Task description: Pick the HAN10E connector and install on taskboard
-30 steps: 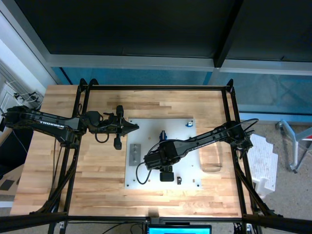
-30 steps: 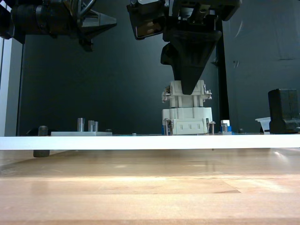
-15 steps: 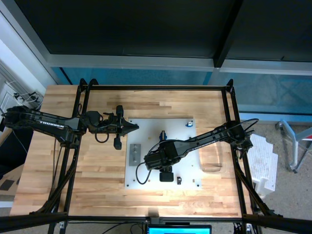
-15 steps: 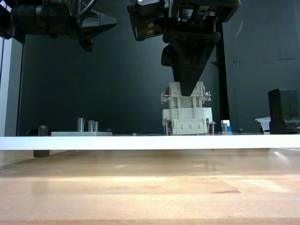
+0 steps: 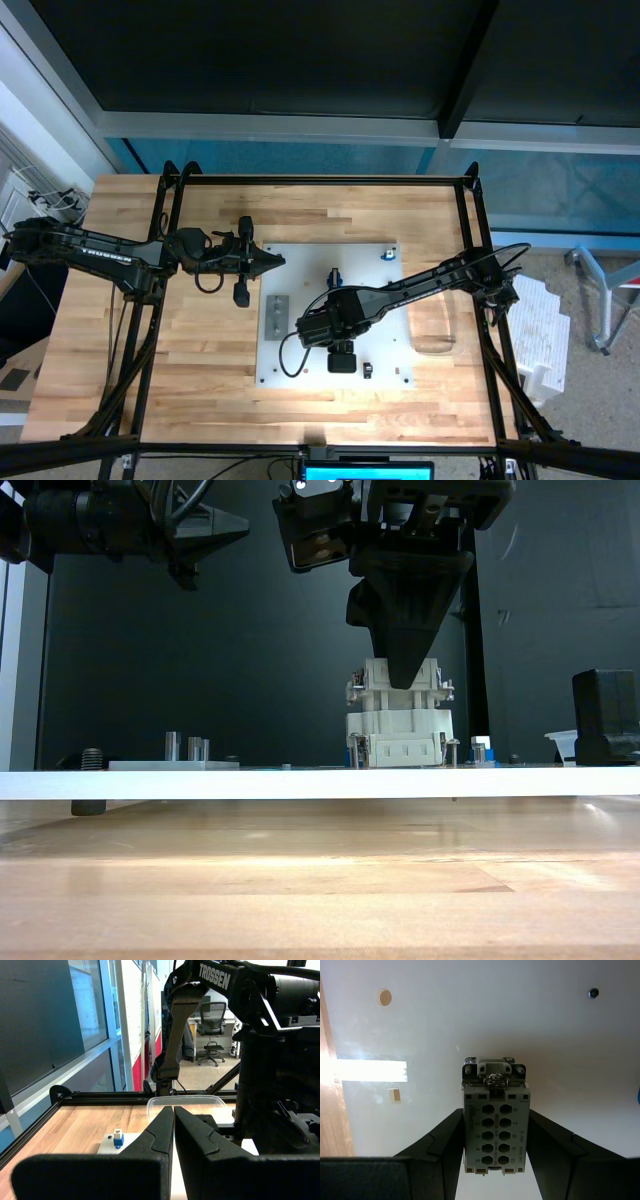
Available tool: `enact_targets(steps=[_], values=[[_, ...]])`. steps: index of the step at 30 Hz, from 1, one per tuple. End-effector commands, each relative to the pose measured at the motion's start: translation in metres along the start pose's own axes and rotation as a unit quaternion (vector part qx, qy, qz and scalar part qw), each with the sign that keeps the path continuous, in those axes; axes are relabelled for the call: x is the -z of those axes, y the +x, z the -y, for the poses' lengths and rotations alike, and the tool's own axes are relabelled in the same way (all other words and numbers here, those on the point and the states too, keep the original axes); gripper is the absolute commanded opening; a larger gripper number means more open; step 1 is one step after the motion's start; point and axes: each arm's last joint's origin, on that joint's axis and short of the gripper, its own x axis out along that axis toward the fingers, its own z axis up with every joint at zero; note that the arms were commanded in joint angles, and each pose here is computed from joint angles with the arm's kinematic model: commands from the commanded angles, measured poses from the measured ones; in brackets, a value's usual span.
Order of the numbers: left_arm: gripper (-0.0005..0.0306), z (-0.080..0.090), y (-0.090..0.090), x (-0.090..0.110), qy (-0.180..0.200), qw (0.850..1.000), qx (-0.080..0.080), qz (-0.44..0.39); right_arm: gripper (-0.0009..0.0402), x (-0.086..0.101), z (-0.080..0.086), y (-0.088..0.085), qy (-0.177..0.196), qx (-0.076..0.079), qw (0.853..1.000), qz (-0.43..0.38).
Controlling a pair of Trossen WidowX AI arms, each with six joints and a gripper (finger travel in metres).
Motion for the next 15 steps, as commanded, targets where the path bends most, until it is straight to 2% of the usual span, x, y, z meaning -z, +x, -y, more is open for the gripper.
enact_targets(steps=[1,15], values=[[0.0001,0.0,0.0001,0.0001,0.0,1.0,0.0,0.0,0.0034,0.0003,0.0002,-0.0002,0.0,0.002,1.0,-0.001],[0.0001,0.0,0.0001,0.0001,0.0,1.0,0.0,0.0,0.0034,0.0007,-0.0001,0.0084,-0.001,0.001,1.0,0.001]])
